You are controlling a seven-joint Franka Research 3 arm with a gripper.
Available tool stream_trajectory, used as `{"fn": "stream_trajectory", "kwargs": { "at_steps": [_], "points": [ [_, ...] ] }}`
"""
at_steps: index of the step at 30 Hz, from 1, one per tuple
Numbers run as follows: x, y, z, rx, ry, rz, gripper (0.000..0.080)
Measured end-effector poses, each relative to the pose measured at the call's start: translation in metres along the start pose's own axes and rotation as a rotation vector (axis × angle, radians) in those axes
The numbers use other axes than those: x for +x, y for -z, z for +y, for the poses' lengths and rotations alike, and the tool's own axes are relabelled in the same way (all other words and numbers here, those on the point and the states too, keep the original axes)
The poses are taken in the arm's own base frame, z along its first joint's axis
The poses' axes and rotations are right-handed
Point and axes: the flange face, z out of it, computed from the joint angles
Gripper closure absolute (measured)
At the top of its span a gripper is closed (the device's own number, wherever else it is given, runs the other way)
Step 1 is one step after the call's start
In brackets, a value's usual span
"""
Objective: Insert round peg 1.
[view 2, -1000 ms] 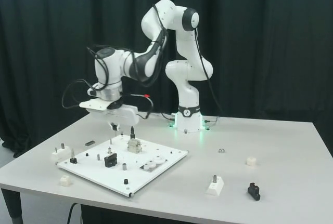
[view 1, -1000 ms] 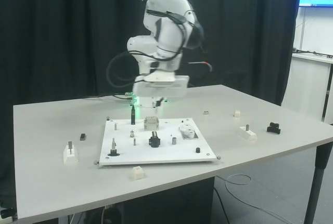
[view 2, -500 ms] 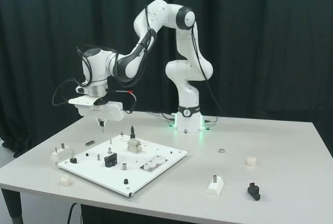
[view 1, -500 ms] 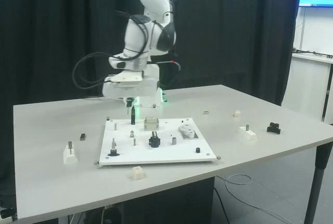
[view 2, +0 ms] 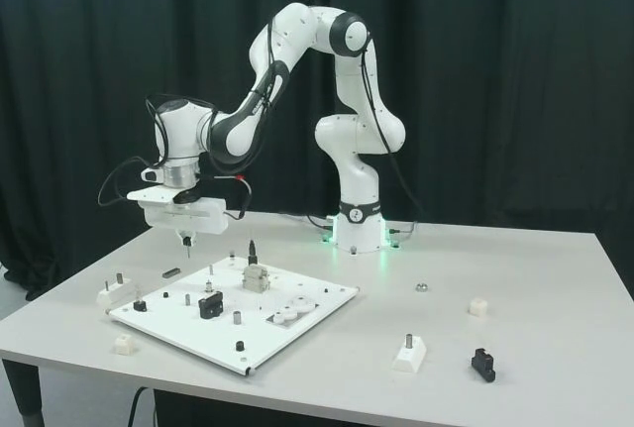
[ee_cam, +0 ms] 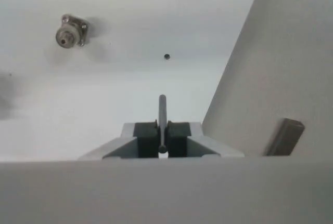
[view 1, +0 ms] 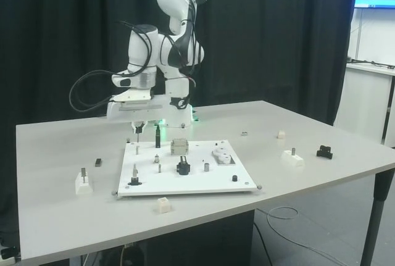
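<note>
Wrist view: thin smooth cylindrical peg (ee_cam: 162,122) between black jaws.

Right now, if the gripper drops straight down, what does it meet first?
Probably the white board near its corner: the peg held in the gripper touches first, short of the small hole. Depth is unclear.

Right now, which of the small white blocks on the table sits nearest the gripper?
The white block with an upright pin, off the white board's far side from the monitor. The gripper hovers at that end; the other blocks lie farther.

One white board (view 1: 197,176), three small white blocks (view 1: 162,204), one arm (view 2: 297,60).
</note>
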Motion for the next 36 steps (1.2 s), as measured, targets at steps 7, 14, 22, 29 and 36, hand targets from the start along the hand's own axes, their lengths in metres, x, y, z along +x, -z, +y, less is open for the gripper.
{"fn": "stream_trajectory", "kwargs": {
  "at_steps": [7, 14, 22, 29, 36],
  "points": [
    [-0.005, -0.010, 0.006, 0.022, -0.002, 0.012, 0.0770],
    [-0.010, -0.021, 0.010, 0.027, -0.003, 0.028, 0.0770],
    [-0.016, -0.032, 0.012, 0.036, 0.004, 0.052, 0.0770],
    [-0.020, -0.038, 0.014, 0.044, 0.007, 0.076, 0.0770],
    [-0.021, -0.042, 0.013, 0.045, 0.006, 0.097, 0.0770]
  ]
}}
